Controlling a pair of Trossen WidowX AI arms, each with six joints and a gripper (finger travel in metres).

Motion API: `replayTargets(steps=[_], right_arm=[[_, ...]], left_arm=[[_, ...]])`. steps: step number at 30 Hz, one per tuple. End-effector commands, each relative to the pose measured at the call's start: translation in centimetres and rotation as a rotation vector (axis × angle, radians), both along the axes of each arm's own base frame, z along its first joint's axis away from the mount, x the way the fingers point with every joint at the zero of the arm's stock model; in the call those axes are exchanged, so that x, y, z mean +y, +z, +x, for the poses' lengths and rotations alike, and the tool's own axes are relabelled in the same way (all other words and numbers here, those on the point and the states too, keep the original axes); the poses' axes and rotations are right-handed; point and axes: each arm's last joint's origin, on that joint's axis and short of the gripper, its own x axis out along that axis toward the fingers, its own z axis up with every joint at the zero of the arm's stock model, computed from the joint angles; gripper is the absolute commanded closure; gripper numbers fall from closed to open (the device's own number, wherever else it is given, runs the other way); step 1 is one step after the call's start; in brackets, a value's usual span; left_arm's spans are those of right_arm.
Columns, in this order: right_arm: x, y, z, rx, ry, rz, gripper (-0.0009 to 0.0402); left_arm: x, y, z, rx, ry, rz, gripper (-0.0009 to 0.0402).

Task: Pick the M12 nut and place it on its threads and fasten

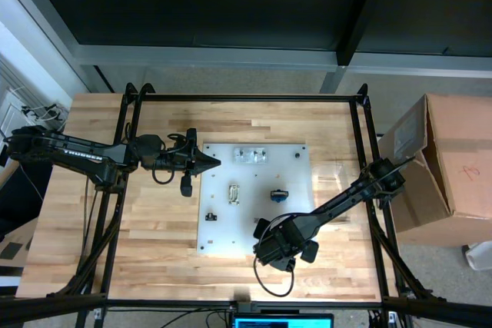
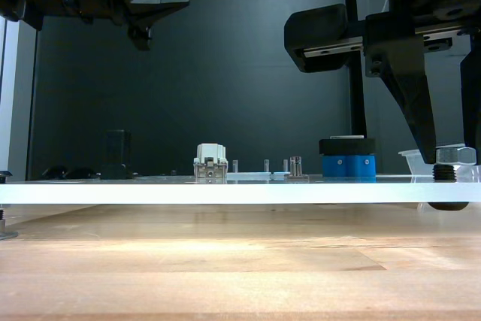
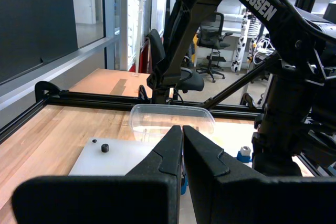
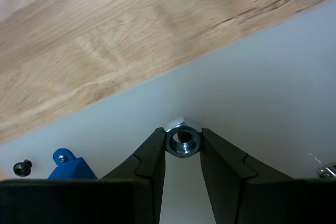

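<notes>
1. The right gripper (image 4: 182, 144), reaching in from the table's right edge, is low over the near right edge of the flat white task board (image 1: 231, 228). Its two black fingers (image 4: 151, 157) are pinched on either side of a small silver hexagonal nut (image 2: 455, 156).
2. In the low view the nut sits on top of the short black ribbed stud (image 2: 445, 174), and the stud's ribs are bare beneath it. The nut is on its stud but not run down. The high view hides it under the gripper's body.
3. The left gripper (image 1: 214, 162) hangs high above the board's far left edge, pointing toward the right arm. Its black fingers (image 3: 167, 148) are pressed together with nothing between them.
4. Its wrist view looks across to a clear plastic container (image 3: 170, 119) at the board's far side, with a small black post (image 3: 105, 148) on the white surface nearby.
5. A blue block with a black cap (image 2: 347, 158) stands mid-board, left of the held nut.
6. A brown cardboard box (image 1: 446, 167) sits beyond the right edge of the pale wooden table (image 1: 154, 220).
</notes>
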Motion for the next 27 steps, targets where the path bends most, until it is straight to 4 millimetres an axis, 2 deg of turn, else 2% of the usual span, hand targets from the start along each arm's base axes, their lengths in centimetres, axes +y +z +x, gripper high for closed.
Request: replayTargets(steps=[1,12,27], right_arm=[[-0.3,0.0,0.1,0.002,-0.009,-0.002,0.0392],[-0.6,-0.1,0.3,0.006,-0.018,-0.003,0.0392],[-0.7,-1.4,0.1,-0.006,-0.055,0.016,0.0392]], left_arm=[[0.0,0.0,0.0,0.000,0.000,0.000,0.0393],[0.0,0.0,0.0,0.000,0.000,0.000,0.0393],[0.0,0.0,0.0,0.000,0.000,0.000,0.0393]])
